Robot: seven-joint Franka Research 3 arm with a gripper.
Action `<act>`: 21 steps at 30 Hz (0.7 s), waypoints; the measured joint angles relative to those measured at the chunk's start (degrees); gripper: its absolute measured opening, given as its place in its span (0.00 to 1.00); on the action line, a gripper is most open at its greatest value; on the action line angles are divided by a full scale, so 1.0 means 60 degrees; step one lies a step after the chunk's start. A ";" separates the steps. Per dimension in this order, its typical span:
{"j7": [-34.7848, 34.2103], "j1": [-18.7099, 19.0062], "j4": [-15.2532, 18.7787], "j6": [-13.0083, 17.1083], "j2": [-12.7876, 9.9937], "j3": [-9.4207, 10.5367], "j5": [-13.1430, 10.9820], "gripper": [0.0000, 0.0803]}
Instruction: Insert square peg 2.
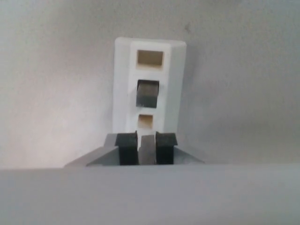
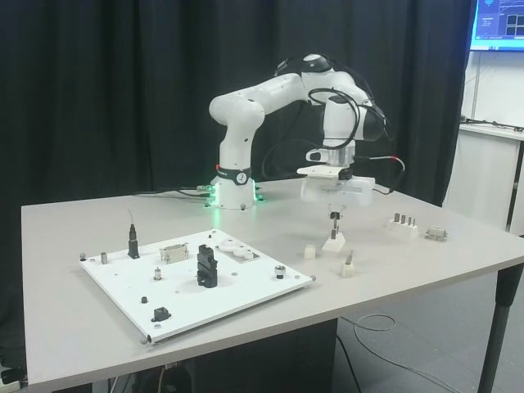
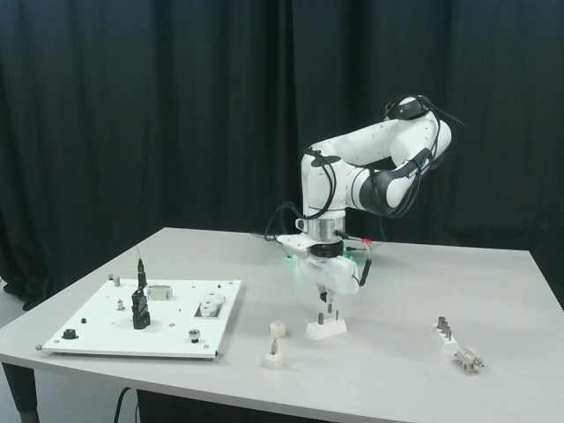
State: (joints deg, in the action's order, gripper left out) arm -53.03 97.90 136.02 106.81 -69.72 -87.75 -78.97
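1. You are early in the job. The gripper [image 1: 147, 149] hangs over the small white peg holder [image 1: 149, 84] on the right part of the desk [image 2: 74, 237], and the wrist view shows its two black fingers [image 1: 126, 148] drawn close together with a slim grey peg [image 1: 147, 150] pinched between them.
2. The holder has three square sockets in a row. The far one and the near one look empty; the middle one has a dark square peg [image 1: 147, 93] seated in it. By my reading the peg in the gripper has come out of the near socket, but I cannot confirm which peg is number 2.
3. What is left: carrying the peg over to the white board [image 2: 192, 282] at the left of the desk and pushing it into its square hole. I cannot make out that hole from here.
4. Nearby, mind the two small white blocks [image 2: 309, 251] between holder and board, each just beside the path.
5. On the board, the tall black fixture [image 2: 205, 267] and the thin upright pin [image 2: 132, 237] stand proud and could catch a low approach.
6. Further right sits another holder with pegs [image 2: 403, 224], well apart.
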 joint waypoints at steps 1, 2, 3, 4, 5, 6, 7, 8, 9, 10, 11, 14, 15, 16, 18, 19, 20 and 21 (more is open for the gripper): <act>-0.0020 0.0013 0.0001 -0.0045 0.0000 -0.0037 0.0024 0.09; -0.0038 0.0025 0.0001 -0.0080 0.0000 -0.0070 0.0053 0.09; -0.0052 0.0035 0.0001 -0.0104 0.0000 -0.0098 0.0084 0.09; -0.0059 0.0044 0.0001 -0.0117 0.0000 -0.0120 0.0109 0.09; -0.0063 0.0053 0.0001 -0.0128 0.0000 -0.0141 0.0126 0.09; -0.0068 0.0061 0.0001 -0.0140 0.0000 -0.0160 0.0139 0.09; -0.0076 0.0068 0.0001 -0.0152 0.0000 -0.0177 0.0148 0.09; -0.0089 0.0074 0.0001 -0.0164 0.0000 -0.0193 0.0154 0.09; -0.0102 0.0080 0.0001 -0.0175 0.0000 -0.0205 0.0157 0.09; -0.0118 0.0085 0.0001 -0.0184 0.0000 -0.0216 0.0159 0.09; -0.0130 0.0091 0.0001 -0.0187 0.0000 -0.0224 0.0159 0.09; -0.0145 0.0109 0.0001 -0.0187 0.0000 -0.0245 0.0159 0.09; -0.0148 0.0115 0.0001 -0.0188 0.0000 -0.0254 0.0159 0.09; -0.0152 0.0122 0.0001 -0.0187 0.0000 -0.0265 0.0159 0.09; -0.0157 0.0134 -0.0002 -0.0187 0.0000 -0.0292 0.0159 0.09; -0.0159 0.0140 -0.0004 -0.0187 0.0000 -0.0306 0.0159 0.09; -0.0160 0.0144 -0.0007 -0.0187 0.0000 -0.0319 0.0159 0.09; -0.0163 0.0147 -0.0012 -0.0187 0.0000 -0.0332 0.0159 0.09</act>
State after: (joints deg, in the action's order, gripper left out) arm -54.01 98.79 135.95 105.69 -69.72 -89.75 -78.02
